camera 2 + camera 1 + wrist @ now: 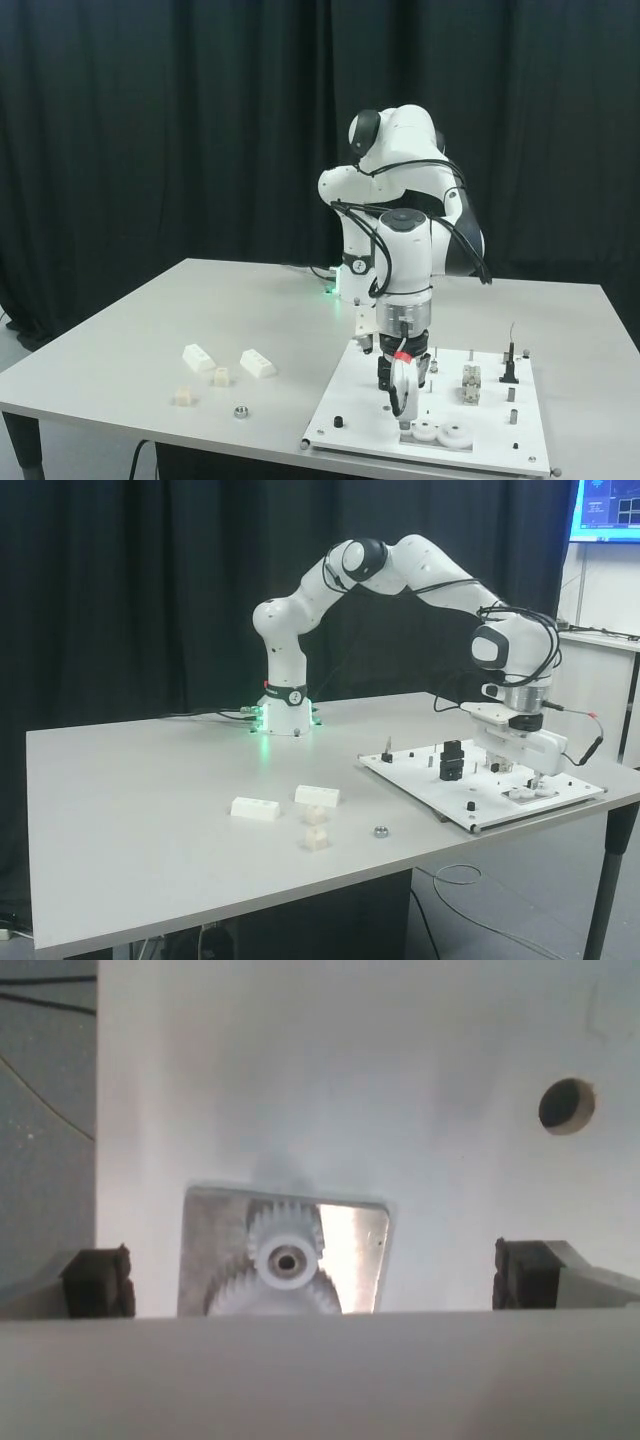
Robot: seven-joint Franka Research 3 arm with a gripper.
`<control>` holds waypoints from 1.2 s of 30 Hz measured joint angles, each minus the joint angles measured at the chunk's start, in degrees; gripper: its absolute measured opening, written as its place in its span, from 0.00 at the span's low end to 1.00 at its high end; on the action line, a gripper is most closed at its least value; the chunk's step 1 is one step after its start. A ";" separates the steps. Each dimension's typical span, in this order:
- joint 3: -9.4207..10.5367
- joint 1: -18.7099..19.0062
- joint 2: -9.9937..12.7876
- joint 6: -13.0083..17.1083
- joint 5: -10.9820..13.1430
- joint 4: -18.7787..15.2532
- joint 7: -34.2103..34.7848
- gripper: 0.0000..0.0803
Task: Remove small gear.
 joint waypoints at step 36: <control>-1.61 1.58 2.91 0.68 1.57 1.36 0.00 1.00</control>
